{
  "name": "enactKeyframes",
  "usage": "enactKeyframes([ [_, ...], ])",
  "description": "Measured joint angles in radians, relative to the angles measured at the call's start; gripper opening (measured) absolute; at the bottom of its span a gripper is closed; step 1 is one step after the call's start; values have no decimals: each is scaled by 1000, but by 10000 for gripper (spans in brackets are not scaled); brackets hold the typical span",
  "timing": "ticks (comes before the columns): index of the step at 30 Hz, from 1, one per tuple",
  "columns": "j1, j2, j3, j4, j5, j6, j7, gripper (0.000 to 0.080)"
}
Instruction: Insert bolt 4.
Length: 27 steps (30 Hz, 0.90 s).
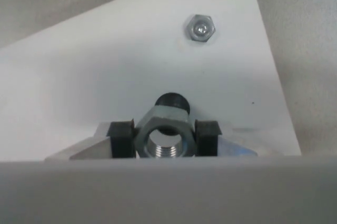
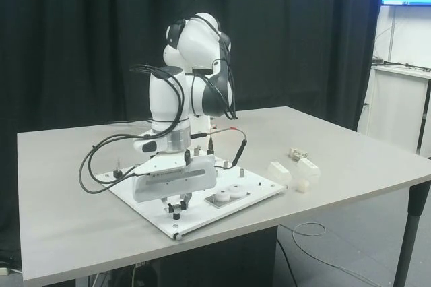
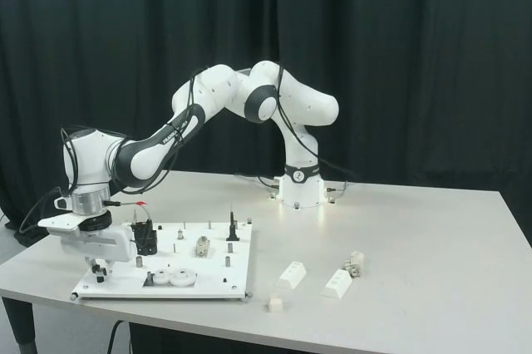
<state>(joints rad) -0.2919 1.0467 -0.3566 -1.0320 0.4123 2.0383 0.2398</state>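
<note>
Gripper (image 1: 164, 139) pinching a hex-headed bolt (image 1: 164, 141) between black pads, over the white board (image 1: 105, 77), small nut (image 1: 200, 28) at one o'clock

1. The arm (image 3: 208, 109) is all glossy white rounded shells, with grey-to-black bands at the joints, pretty standard Franka look.
2. There's dark lettering along the forearm link (image 3: 170, 134) in the second room view, too small to read.
3. The base (image 3: 301, 190) is a white column with a dark ring near the top, flaring out where it meets the grey surface (image 3: 416, 229).
4. Black cables (image 2: 101, 159) loop from the wrist area and hang in big curves beside the arm.
5. The hand body (image 2: 174, 178) is a wide white block with a small line of dark print.
6. The fingers (image 1: 120, 139) have black pads on pale metal-looking backing.
</note>
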Motion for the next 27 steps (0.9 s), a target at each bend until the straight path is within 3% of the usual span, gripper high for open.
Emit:
enactKeyframes([
  [27, 0, 23, -7, 32, 0, -3, 26, 242],
])
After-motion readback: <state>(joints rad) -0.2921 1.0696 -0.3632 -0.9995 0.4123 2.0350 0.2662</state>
